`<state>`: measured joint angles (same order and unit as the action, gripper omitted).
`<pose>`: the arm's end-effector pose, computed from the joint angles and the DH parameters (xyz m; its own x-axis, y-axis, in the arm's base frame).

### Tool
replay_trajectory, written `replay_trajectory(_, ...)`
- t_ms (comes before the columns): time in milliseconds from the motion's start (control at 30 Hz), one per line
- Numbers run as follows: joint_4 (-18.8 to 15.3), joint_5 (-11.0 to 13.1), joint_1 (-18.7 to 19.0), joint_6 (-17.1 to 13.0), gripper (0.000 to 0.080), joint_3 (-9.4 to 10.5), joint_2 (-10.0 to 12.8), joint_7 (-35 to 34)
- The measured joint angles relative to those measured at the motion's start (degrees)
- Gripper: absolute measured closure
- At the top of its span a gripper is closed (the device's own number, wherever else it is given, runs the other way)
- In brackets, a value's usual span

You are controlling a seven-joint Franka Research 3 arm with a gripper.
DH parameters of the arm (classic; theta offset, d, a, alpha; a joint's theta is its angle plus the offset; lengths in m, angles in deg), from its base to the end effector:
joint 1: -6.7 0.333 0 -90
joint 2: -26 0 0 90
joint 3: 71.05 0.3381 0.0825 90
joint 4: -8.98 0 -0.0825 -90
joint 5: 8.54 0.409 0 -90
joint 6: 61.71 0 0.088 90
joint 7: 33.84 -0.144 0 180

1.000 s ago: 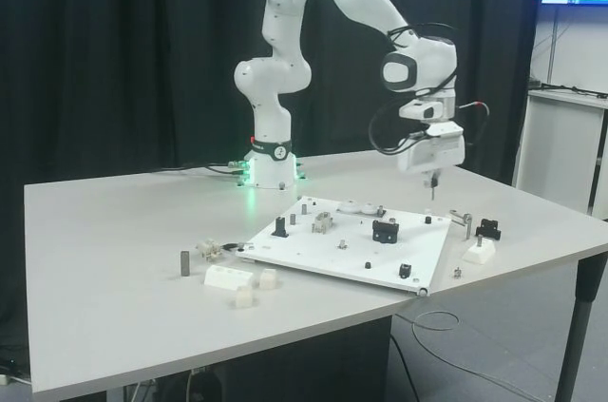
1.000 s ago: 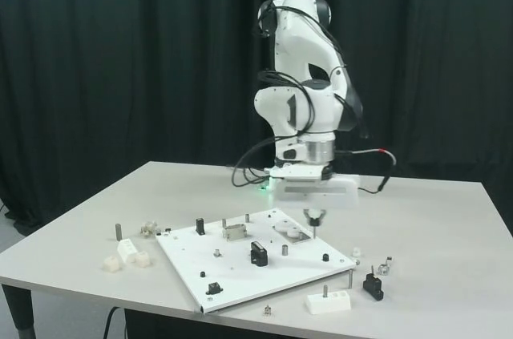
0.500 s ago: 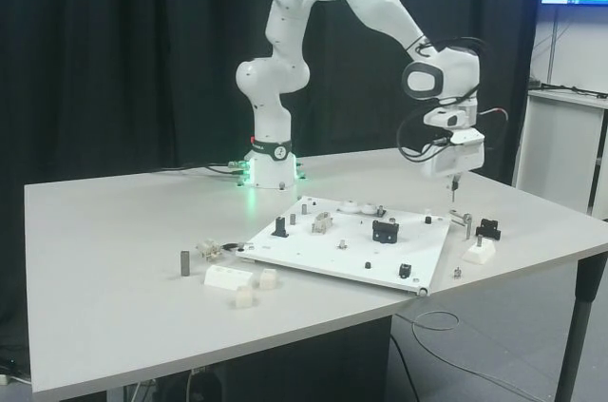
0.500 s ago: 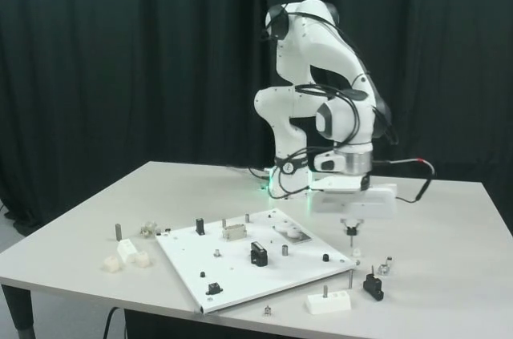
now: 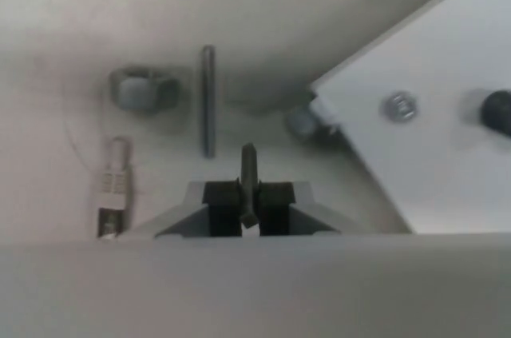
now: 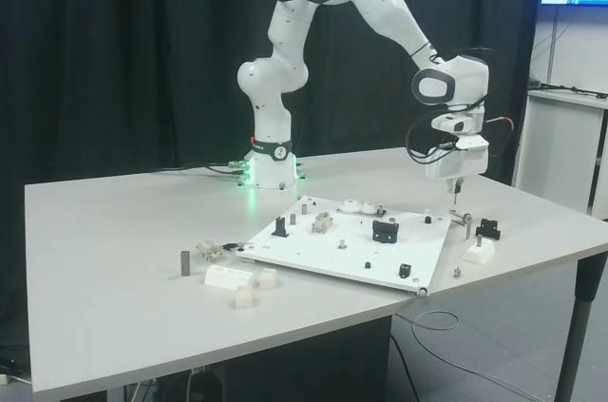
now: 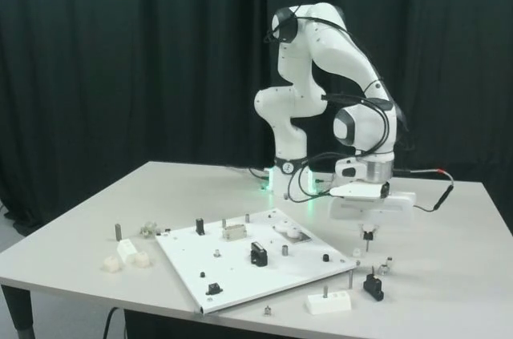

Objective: Place square peg 1.

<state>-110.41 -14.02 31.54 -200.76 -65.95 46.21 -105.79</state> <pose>0.5290 0.3018 0.2198 0.7861 -0.6175 0.0273 -0.6180 -0.7860 0.0177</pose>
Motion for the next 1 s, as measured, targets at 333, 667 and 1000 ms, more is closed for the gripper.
replay_trajectory(333,0.0,-0.2,2.1,0.0,0.076,-0.01,0.9,-4.4)
replay_trajectory(667,0.0,-0.2,2.3,0.0,0.076,-0.08,1.9,-6.3)
replay_trajectory(1000,0.1,-0.2,2.5,-0.3,0.076,-0.09,3.0,-7.8)
